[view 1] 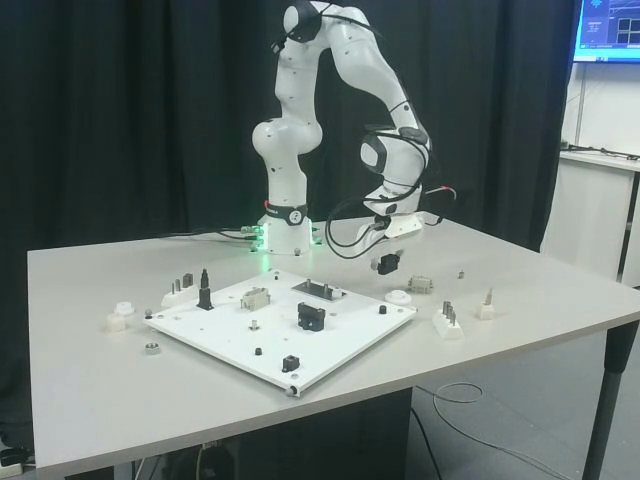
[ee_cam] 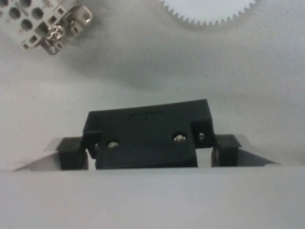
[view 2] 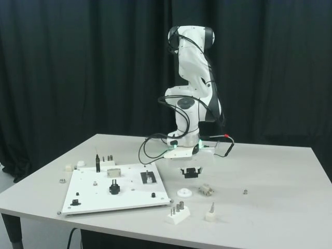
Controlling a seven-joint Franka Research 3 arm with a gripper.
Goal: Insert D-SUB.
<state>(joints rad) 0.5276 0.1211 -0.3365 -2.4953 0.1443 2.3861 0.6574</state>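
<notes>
My gripper (ee_cam: pixel 148 153) is shut on a black D-SUB connector (ee_cam: pixel 147 129), whose two metal screws face the wrist camera. The black fingers (ee_cam: pixel 72 153) press on its two ends. In the room views the gripper (view 1: pixel 388 263) (view 2: pixel 190 172) hangs a little above the grey table, off the far right corner of the white board (view 1: pixel 330 352) (view 2: pixel 132 201). A grey plate with an upright part (view 1: pixel 318 290) (view 2: pixel 148 178) sits on the board near that corner.
Below the gripper lie a white gear (ee_cam: pixel 209 9) (view 1: pixel 399 296) (view 2: pixel 183 193) and a grey multi-pin connector (ee_cam: pixel 45 24) (view 1: pixel 419 285) (view 2: pixel 206 190). A white holder with pins (view 1: pixel 447 320) (view 2: pixel 177 212) and a small white block (view 1: pixel 486 308) stand near the table's edge.
</notes>
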